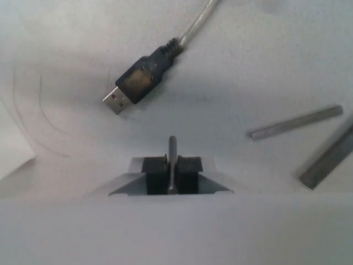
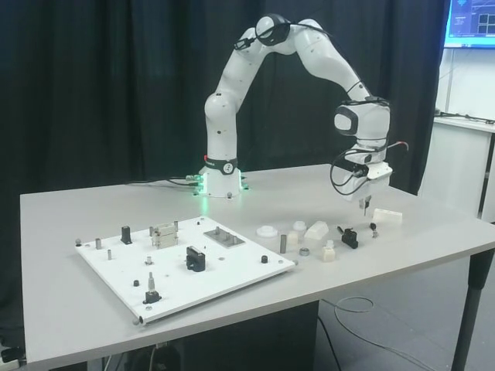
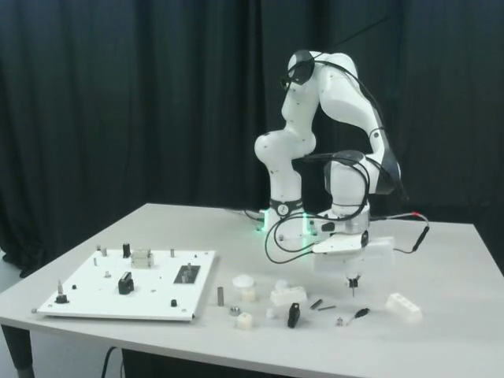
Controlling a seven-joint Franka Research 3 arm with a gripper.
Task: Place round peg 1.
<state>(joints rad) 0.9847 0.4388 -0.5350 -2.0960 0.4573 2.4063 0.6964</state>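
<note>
Peg (image 1: 172, 161): thin, smooth grey metal rod, upright in the claw above the table (image 2: 69, 209).
Claw (image 1: 172, 172): we see black pads pinching the peg.
USB plug (image 1: 138, 83): black, probably plastic.

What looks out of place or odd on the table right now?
Nothing looks spilled or broken. The loose parts lie scattered on the table beside the white board, among them a USB plug and two grey bars. The gripper holds a thin peg above them.
</note>
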